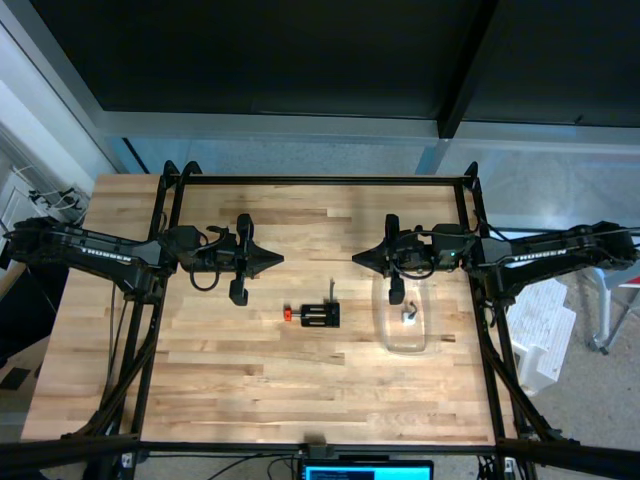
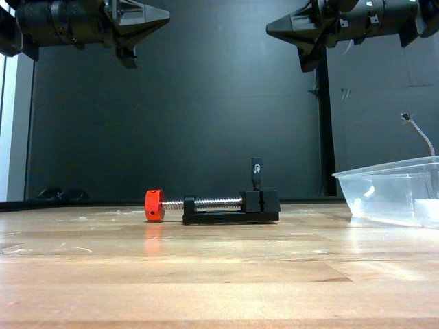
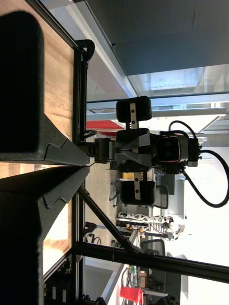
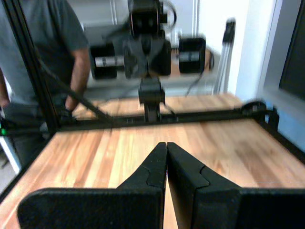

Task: Pick the USB-C connector and install on taskboard

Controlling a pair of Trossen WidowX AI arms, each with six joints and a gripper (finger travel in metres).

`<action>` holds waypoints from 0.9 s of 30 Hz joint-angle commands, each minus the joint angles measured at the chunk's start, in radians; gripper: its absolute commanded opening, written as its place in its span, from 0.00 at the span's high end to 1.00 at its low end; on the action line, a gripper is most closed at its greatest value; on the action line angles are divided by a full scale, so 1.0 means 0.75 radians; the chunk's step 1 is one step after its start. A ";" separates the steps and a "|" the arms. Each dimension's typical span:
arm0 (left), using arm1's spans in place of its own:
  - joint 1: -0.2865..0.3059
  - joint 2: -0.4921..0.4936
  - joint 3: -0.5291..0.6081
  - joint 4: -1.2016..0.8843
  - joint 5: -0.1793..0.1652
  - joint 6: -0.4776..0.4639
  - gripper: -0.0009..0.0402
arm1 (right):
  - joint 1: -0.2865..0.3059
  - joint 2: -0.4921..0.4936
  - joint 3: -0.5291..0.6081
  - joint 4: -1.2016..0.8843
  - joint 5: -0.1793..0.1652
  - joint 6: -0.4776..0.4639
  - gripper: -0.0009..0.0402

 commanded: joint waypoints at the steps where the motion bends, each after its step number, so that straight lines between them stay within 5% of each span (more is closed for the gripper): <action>1: 0.001 0.000 0.000 0.000 0.001 0.000 0.98 | 0.003 0.001 0.096 -0.257 0.001 0.006 0.98; 9: 0.001 0.001 0.000 0.000 0.001 0.000 0.98 | 0.030 0.000 0.282 -0.852 0.000 0.026 0.98; 27: 0.001 0.000 0.000 0.000 0.001 0.000 0.98 | 0.175 0.000 0.508 -1.673 0.004 0.154 0.98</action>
